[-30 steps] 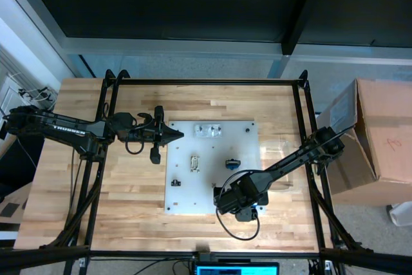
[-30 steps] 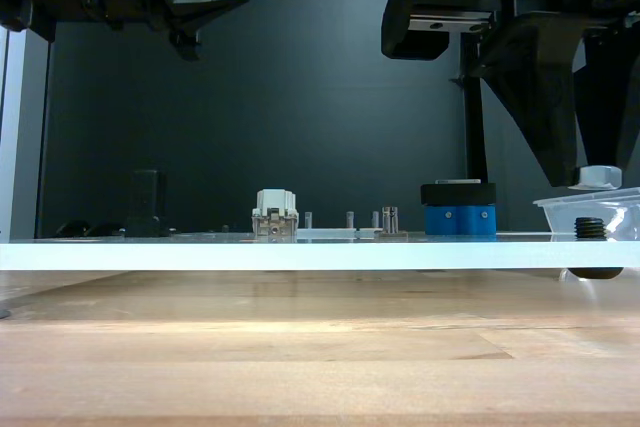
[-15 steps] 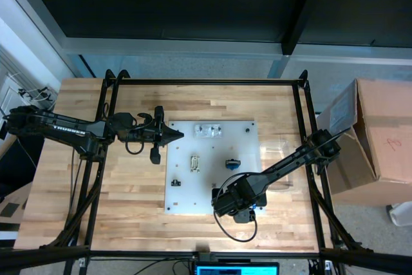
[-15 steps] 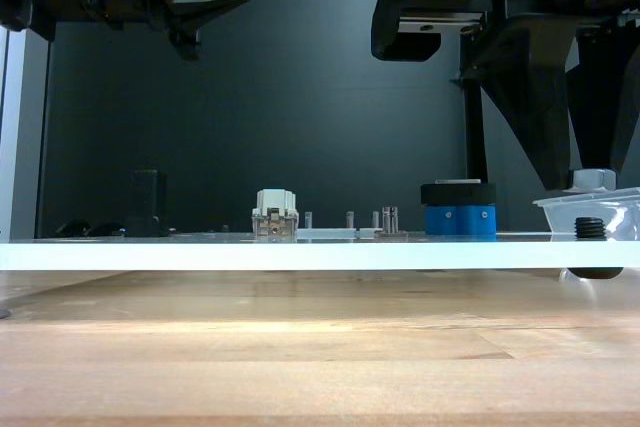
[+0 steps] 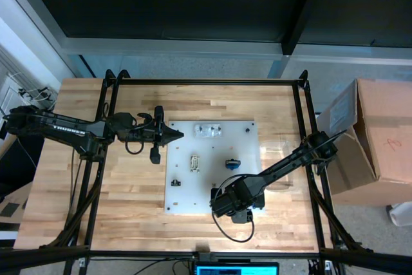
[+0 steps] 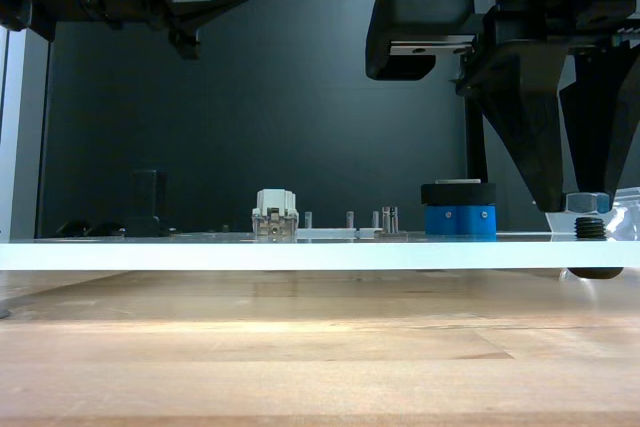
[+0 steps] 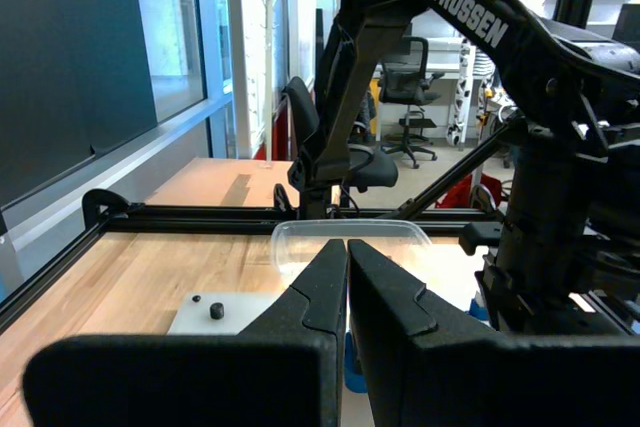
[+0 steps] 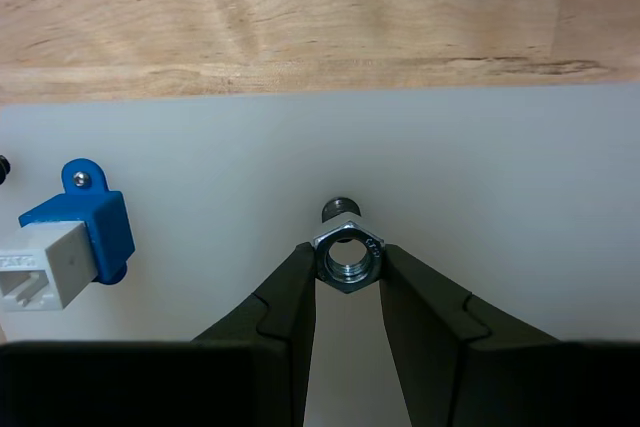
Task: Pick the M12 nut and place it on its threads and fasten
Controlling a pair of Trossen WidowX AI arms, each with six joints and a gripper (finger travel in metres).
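Right claw (image 8: 347, 273) pinching the small silver hex nut (image 8: 348, 258) by its flats, level and just above the short black ribbed stud (image 6: 590, 229) near the near right edge of the flat white board (image 8: 500, 177). The stud's ribs are bare, and the nut is not on its stud. There are stamped marks on the nut, too small to read. From above, the right arm (image 5: 283, 162) covers both nut and stud. The word TROSSEN (image 7: 478, 15) reads clearly in white on that arm from the left wrist camera. Left claw (image 7: 347, 247), fingers pressed together on nothing, hangs high by the board's far left edge, over the pale wooden surface (image 5: 129, 185).
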